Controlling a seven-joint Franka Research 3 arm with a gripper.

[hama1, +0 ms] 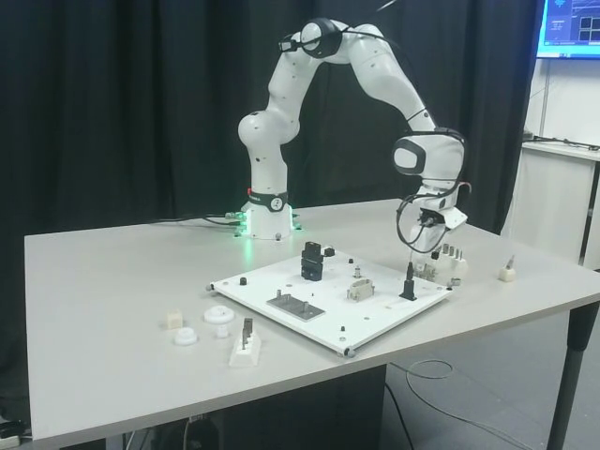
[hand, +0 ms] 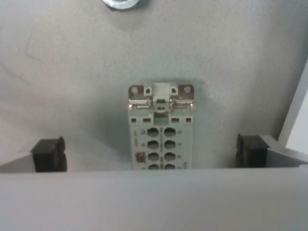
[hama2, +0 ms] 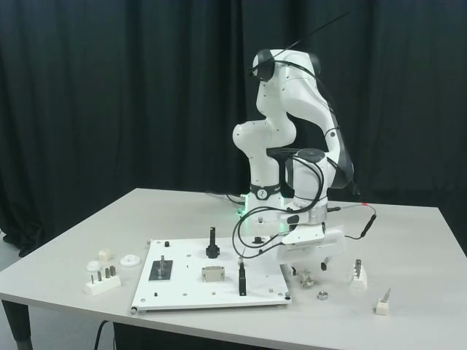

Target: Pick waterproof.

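Here, the arm was bent over, its gripper [hand: 150, 149] held low above the grey table [hand: 72, 72] beside the white board [hama1: 375, 319]. The fingers [hand: 48, 155] were spread apart, empty. The waterproof connector [hand: 160, 127] lay flat on the table, directly below and between them.

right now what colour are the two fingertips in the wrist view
Black; both fingertips show best in the wrist view, either side of the white connector.

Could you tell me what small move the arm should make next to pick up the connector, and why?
Probably a straight descent. In the wrist view the white connector lies on the grey table between the two black fingertips of the tool, which stand wide apart on either side of it. It looks roughly centred, so lowering until the fingertips flank its sides, then closing, seems right.
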